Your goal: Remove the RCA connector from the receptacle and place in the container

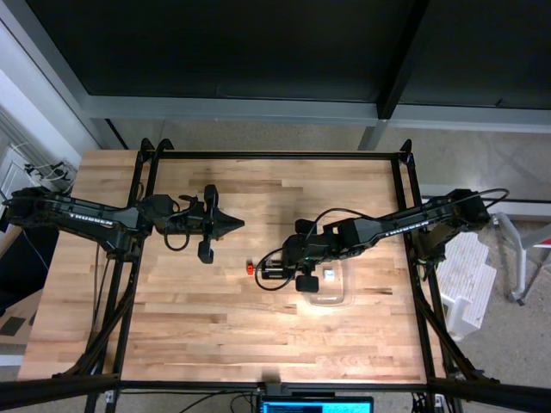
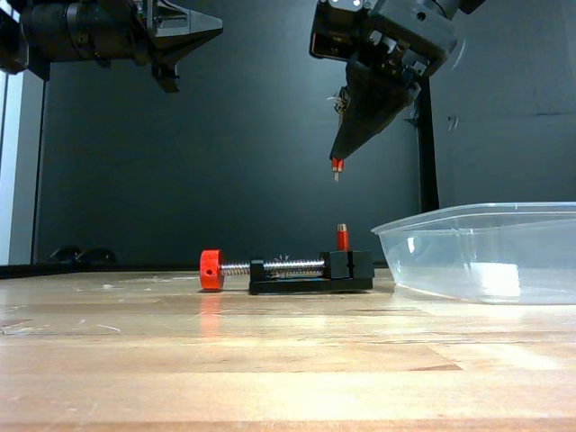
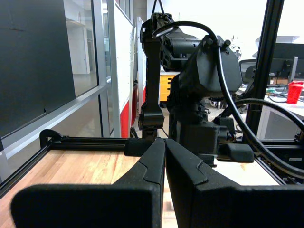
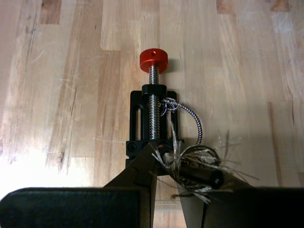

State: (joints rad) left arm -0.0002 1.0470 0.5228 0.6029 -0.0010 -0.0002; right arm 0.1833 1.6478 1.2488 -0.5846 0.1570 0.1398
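On pale, scuffed plank tabletop (image 1: 215, 327): one receptacle (image 2: 349, 269), black and blocky, with threaded silvery screw (image 2: 288, 267) and round red knob (image 2: 211, 269); just beside it, one container (image 2: 468, 261), clear plastic, round-cornered. Two end effectors, both black and tapered. Right end effector (image 2: 337, 160) raised over the receptacle, pinched tight on one RCA connector (image 2: 337, 168), tiny, red with silvery pin, not touching the receptacle. Left end effector (image 1: 239, 224) closed, empty, high, well apart

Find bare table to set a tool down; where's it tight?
Bare: the near strip of table in front of the receptacle and container; also the wood left of the receptacle, with the shut left gripper high above it. Tight: around the receptacle, where the right gripper hangs above it, shut on the RCA connector, container close beside.
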